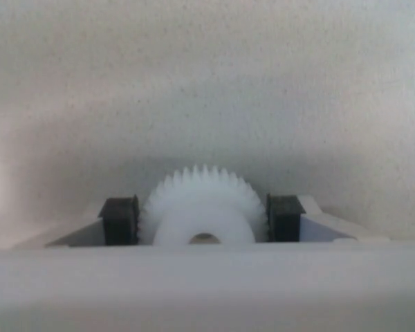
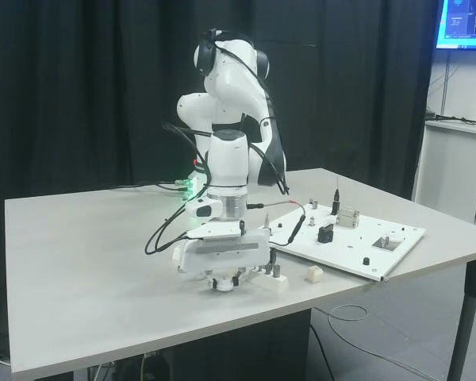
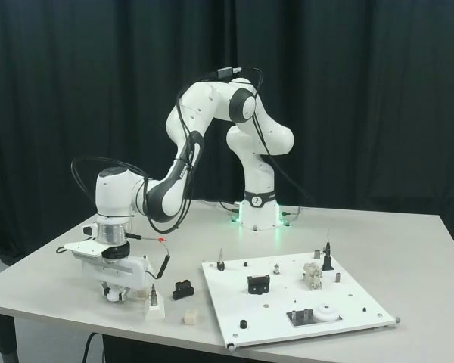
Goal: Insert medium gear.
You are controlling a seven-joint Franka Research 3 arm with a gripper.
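In the wrist view a white toothed gear [image 1: 203, 207] with a centre hole sits between my two black finger pads [image 1: 119, 220], and both pads touch its rim. My gripper [image 1: 203, 225] is shut on this gear. Seen from the room, the gripper [image 2: 222, 282] [image 3: 115, 293] hangs low over the grey table [image 2: 79, 238], just off the white assembly board [image 2: 385, 250] [image 3: 280, 321]. In both room views the hand hides the gear.
The board carries pegs, a black block [image 3: 258, 283], a grey part [image 3: 312, 275] and another white gear [image 3: 323, 312]. Beside my gripper stand a small peg holder [image 3: 154, 300], a black piece [image 3: 183, 288] and a small white block [image 3: 189, 318] [image 2: 312, 274]. The table's front edge is close.
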